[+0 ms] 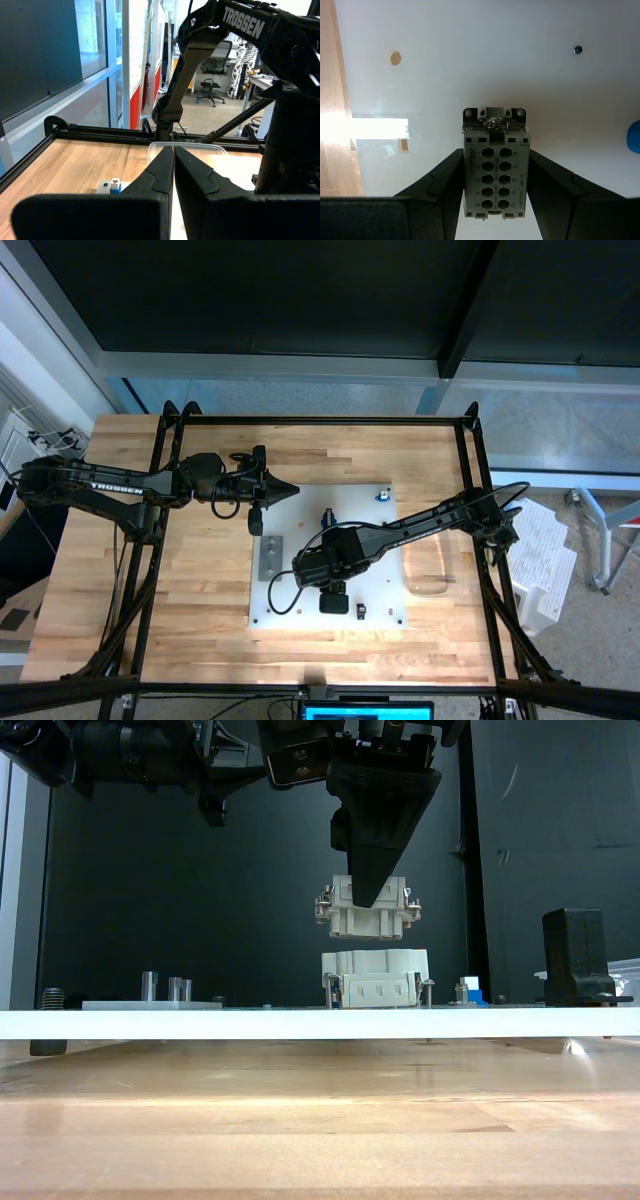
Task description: Pick the HAN10E connector and install on the hub
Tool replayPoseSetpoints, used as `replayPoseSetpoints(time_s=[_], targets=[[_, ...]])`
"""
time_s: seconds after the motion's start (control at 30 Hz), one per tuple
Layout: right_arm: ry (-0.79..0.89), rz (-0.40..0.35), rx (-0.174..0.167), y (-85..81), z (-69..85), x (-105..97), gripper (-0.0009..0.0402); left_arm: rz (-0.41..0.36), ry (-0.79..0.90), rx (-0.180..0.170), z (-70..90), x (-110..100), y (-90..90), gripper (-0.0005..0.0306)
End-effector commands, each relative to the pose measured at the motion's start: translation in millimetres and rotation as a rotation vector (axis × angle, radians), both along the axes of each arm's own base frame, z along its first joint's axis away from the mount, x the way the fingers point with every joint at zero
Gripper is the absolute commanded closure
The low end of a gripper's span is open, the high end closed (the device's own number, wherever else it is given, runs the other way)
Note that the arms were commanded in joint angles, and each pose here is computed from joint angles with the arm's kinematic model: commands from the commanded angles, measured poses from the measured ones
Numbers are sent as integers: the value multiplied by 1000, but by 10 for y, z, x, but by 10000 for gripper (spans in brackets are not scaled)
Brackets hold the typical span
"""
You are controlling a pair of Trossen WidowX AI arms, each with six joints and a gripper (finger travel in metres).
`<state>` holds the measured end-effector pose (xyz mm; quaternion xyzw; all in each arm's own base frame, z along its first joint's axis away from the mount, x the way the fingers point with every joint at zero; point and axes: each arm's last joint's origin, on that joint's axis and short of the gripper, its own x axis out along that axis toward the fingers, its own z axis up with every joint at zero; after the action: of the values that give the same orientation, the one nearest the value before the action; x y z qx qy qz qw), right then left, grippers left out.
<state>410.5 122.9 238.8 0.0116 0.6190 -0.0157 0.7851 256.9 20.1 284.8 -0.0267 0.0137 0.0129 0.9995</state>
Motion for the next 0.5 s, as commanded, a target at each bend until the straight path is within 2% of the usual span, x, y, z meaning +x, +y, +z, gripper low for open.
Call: replayPoseSetpoints(time_s=[0.03, 0.5], targets=[[9, 0, -2, 6, -45, 20, 350, 0, 0, 0, 1, 0, 0, 300], [21, 1, -4, 13, -109, 44, 350, 0, 0, 0, 1, 0, 1, 300]])
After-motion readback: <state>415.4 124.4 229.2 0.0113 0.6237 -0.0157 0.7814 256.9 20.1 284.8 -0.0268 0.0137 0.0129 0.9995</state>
